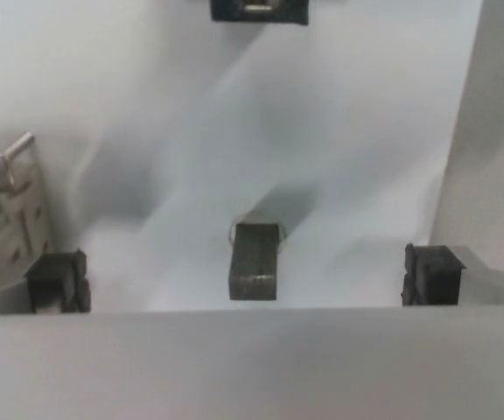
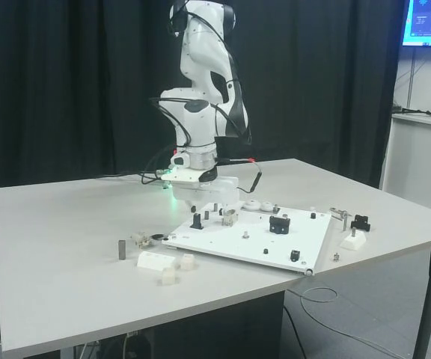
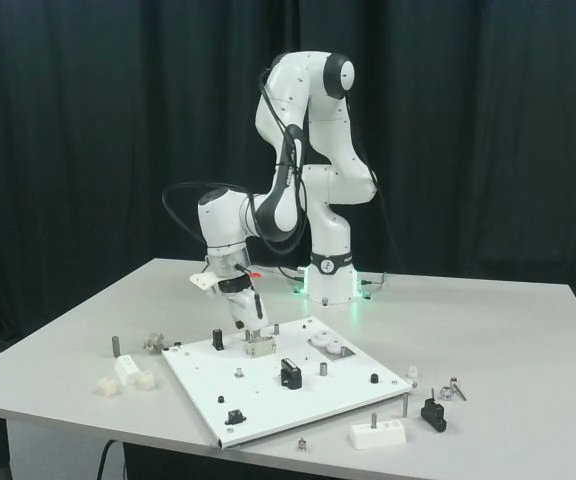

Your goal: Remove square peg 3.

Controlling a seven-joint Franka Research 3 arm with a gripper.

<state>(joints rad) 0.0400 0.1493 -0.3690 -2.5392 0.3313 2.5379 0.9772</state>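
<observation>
The dark grey square metal peg point(image 1: 254, 262) stood upright in the flat white board point(image 2: 275, 243), close to that board's edge on the arm-base side. Bare board lay all round it, so plenty of room there. A grey metal wing-screw fitting point(image 1: 3, 166) sat off to one side of it on the board, and a black block point(image 1: 259, 9) well beyond. The gripper point(image 1: 245, 278) was spread wide, one black fingertip point(image 1: 58, 280) on each side of the peg, neither touching. The board lay on the grey table point(image 2: 66, 224).
</observation>
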